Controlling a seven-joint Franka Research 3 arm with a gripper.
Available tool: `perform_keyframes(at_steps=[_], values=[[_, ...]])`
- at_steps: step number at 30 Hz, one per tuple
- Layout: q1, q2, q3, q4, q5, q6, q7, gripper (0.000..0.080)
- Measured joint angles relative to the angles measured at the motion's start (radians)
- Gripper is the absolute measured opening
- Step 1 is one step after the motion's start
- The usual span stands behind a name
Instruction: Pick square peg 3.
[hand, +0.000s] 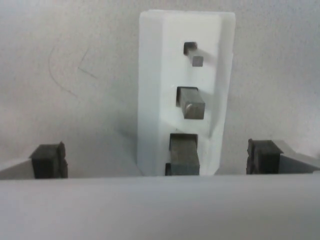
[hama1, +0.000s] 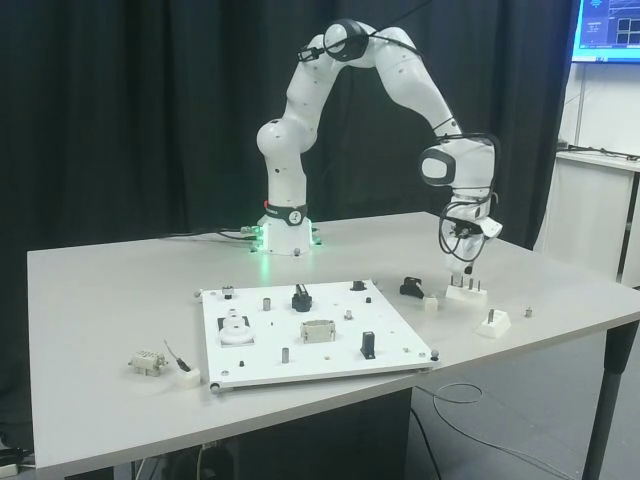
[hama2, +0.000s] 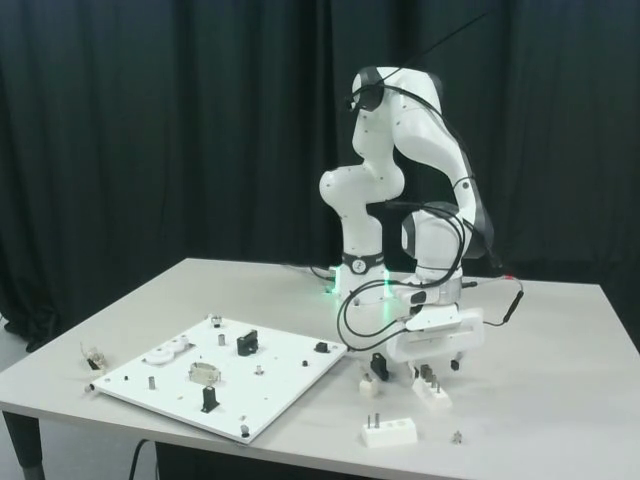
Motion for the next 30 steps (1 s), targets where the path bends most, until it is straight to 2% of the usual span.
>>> perform_keyframes(at_steps=[20,21,29,30], values=[[-0.002,0.021,0.010,-0.006,0.005,0.049,0.010,0.0800],[-0.002,0.021,0.011,-0.007,0.006,0.050,0.010,0.0711],[-0.003,0.021,0.011,-0.007,0.006,0.052,0.010,0.0711],[-0.003,0.021,0.011,-0.007,0.006,0.052,0.010,0.0368]])
